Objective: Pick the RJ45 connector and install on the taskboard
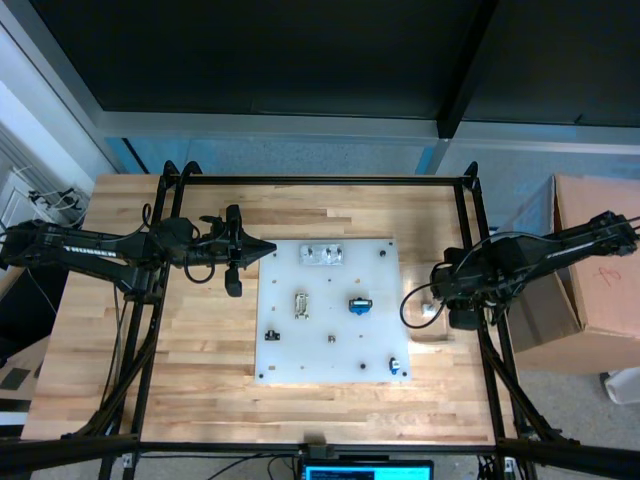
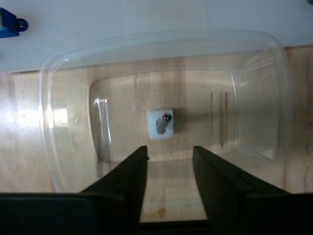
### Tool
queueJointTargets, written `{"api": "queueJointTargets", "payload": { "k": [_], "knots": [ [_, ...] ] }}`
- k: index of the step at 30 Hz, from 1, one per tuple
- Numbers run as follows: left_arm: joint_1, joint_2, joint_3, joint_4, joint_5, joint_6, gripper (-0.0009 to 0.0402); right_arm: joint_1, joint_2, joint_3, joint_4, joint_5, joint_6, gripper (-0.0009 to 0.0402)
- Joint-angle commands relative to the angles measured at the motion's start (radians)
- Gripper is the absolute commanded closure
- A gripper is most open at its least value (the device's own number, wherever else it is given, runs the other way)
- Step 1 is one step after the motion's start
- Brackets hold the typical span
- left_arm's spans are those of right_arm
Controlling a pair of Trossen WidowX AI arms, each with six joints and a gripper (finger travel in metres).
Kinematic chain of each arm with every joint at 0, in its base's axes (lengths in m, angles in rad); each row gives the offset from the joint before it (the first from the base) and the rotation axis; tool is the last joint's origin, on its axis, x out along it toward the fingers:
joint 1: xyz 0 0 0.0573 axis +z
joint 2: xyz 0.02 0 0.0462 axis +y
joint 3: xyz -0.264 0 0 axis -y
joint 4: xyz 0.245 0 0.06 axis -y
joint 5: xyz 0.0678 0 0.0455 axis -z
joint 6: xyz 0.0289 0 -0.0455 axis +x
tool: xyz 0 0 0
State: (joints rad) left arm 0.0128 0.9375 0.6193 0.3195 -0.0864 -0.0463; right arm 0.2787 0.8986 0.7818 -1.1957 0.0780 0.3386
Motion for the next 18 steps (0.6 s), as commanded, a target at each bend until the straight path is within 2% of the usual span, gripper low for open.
{"api": "queueJointTargets", "payload": {
  "k": [1,5,18],
  "knots": [
    [0.000,0.000,0.000,0.000,0.000,0.000,0.0393,0.001,0.005,-0.040,0.044,0.000,0.005,0.0210],
    [0.000,0.000,0.000,0.000,0.000,0.000,0.0393,0.001,0.023,-0.076,0.087,0.001,0.004,0.0191],
    [0.000,0.000,0.000,0.000,0.000,0.000,0.0393,0.005,0.095,-0.095,0.111,0.007,0.053,0.0190]
  ]
}}
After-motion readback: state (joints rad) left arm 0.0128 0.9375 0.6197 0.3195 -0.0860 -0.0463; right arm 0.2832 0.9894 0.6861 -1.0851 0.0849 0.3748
